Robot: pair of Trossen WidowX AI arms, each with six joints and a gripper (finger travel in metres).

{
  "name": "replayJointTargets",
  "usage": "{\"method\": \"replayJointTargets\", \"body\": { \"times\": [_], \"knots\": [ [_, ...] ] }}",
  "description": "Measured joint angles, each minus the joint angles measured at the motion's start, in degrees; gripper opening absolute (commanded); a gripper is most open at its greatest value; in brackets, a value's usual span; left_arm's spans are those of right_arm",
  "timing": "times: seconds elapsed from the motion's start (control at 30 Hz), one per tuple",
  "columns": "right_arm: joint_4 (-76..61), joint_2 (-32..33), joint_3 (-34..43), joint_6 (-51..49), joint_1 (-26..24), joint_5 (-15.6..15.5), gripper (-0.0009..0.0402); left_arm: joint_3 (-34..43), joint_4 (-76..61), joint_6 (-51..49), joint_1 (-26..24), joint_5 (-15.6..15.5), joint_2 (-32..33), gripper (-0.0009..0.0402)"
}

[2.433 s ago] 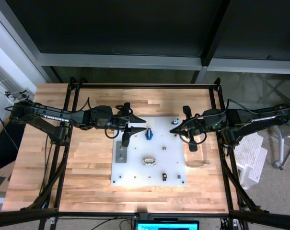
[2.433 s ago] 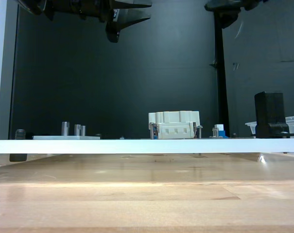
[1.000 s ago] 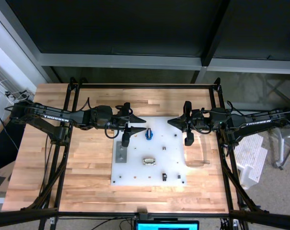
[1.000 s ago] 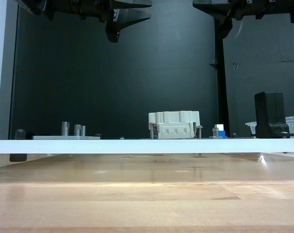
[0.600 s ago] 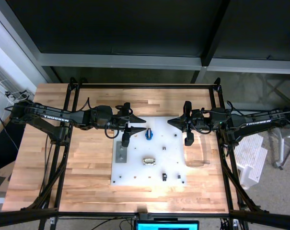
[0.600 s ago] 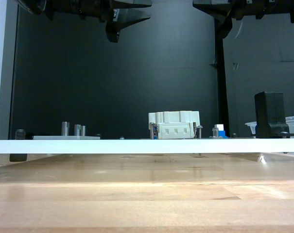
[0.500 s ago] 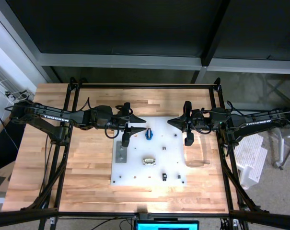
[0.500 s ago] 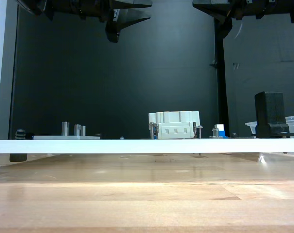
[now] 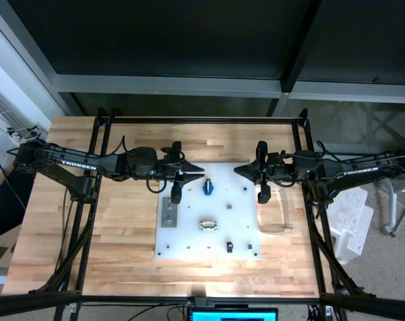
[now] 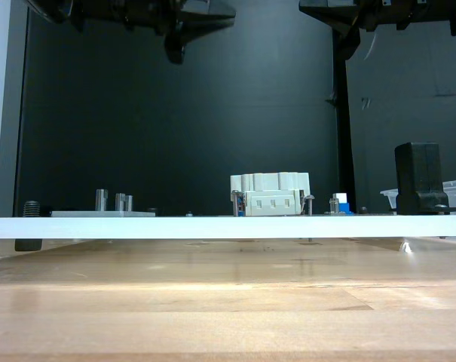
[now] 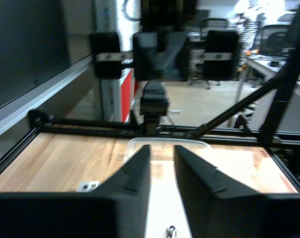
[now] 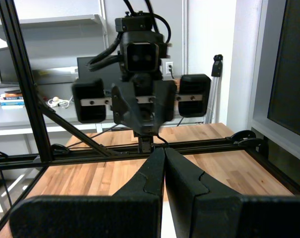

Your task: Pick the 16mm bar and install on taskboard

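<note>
Two grippers, one taskboard (image 9: pixel 241 224). The left gripper (image 9: pixel 201 173) is raised well above it, narrowly parted, empty. The right gripper (image 9: pixel 236 170) is set facing, well apart across open room, pressed together, empty. 16mm bar — place cannot be told.

I look down on a wooden table (image 9: pixel 122 247). A clear tray (image 9: pixel 276 231) lies right of centre, a beige connector (image 9: pixel 208 226) at centre, a blue piece (image 9: pixel 207 188) just above it, and a laptop screen (image 9: pixel 233 314) at the bottom edge.
</note>
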Motion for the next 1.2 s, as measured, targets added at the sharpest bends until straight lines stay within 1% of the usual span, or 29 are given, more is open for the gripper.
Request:
{"method": "replayJointTargets", "body": {
  "times": [0.07, 0.13, 0.4, 0.53, 0.6, 0.83, 0.93, 1.07, 1.2],
  "knots": [
    [0.0, 0.0, 0.0, 0.0, 0.0, 0.0, 0.0000, 0.0, 1.2, 0.7, -0.2, 2.0, 0.0, 0.0003],
    [0.0, 0.0, 0.0, 0.0, 0.0, 0.0, 0.0000, 0.0, 2.6, 0.9, -0.3, 2.8, 0.0, 0.0002],
    [0.0, 0.0, 0.0, 0.0, 0.1, 0.0, 0.0000, 0.0, 4.5, 1.9, -0.2, 2.1, 0.0, -0.0001],
    [0.0, 0.0, 0.0, 0.0, 0.1, 0.0, 0.0000, 0.0, 4.5, 2.3, -0.3, 0.2, 0.0, -0.0001],
    [0.0, 0.0, 0.0, 0.0, 0.1, 0.0, 0.0000, 0.0, 4.5, 2.6, -0.4, -0.4, 0.0, -0.0001],
    [0.0, 0.0, 0.0, 0.0, 0.1, 0.0, 0.0000, -0.2, 4.3, 3.8, -0.7, -0.5, 0.0, -0.0001],
    [0.0, 0.0, 0.0, 0.0, 0.1, 0.0, 0.0000, -2.0, 6.6, 3.8, -1.0, -1.1, -0.3, -0.0001],
    [0.0, 0.0, 0.0, -0.1, 0.1, 0.0, 0.0000, -7.1, 15.3, 3.3, -1.1, -1.1, -2.0, -0.0001],
    [0.0, 0.0, 0.0, -0.1, 0.1, 0.0, 0.0000, -8.7, 16.2, 2.9, -1.1, -0.8, -2.8, -0.0001]
  ]
}}
